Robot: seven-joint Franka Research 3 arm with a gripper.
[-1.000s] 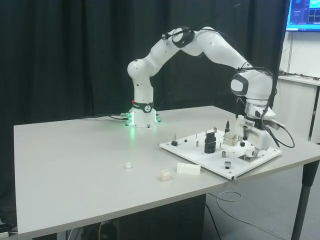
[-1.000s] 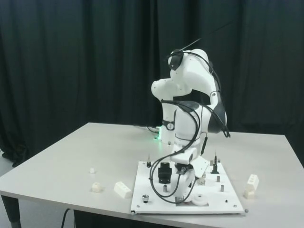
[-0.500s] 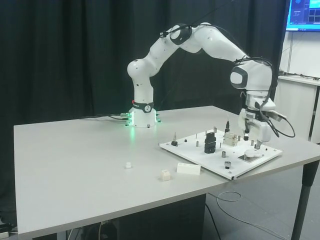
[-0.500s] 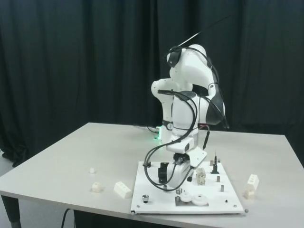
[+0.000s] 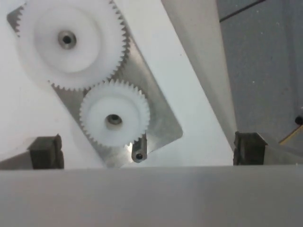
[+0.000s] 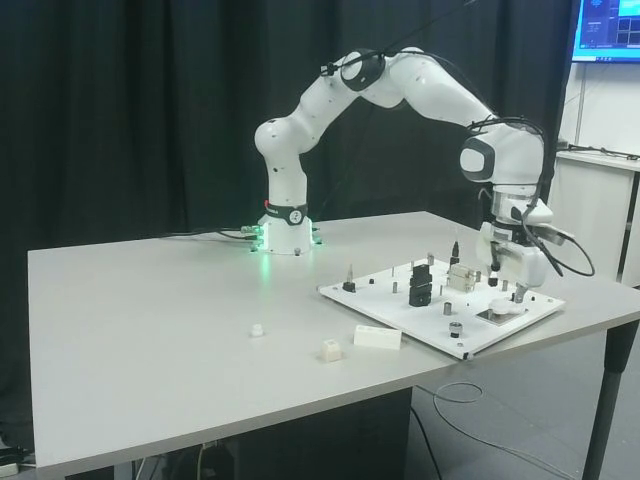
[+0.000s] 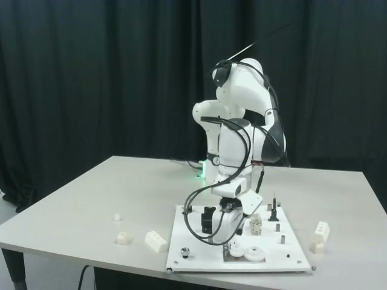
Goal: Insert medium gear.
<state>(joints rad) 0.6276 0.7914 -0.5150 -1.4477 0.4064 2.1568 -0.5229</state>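
Observation:
The white medium gear sits on a peg of the grey metal plate, its teeth meshed with the larger white gear. Beside it stands a small bare peg. My gripper hangs above the plate, open, its black fingertips wide apart and holding nothing. In the first room view the gripper hovers just over the gear at the white board's far right end. The second room view shows the gripper above both gears.
The board carries black fixtures, thin pins and a small round part. Loose white blocks and a small white piece lie on the grey table. Another white block lies beyond the board.
The gripper has risen from the metal plate, leaving the medium gear seated beside the large gear. The arm's wrist is higher than a second ago.

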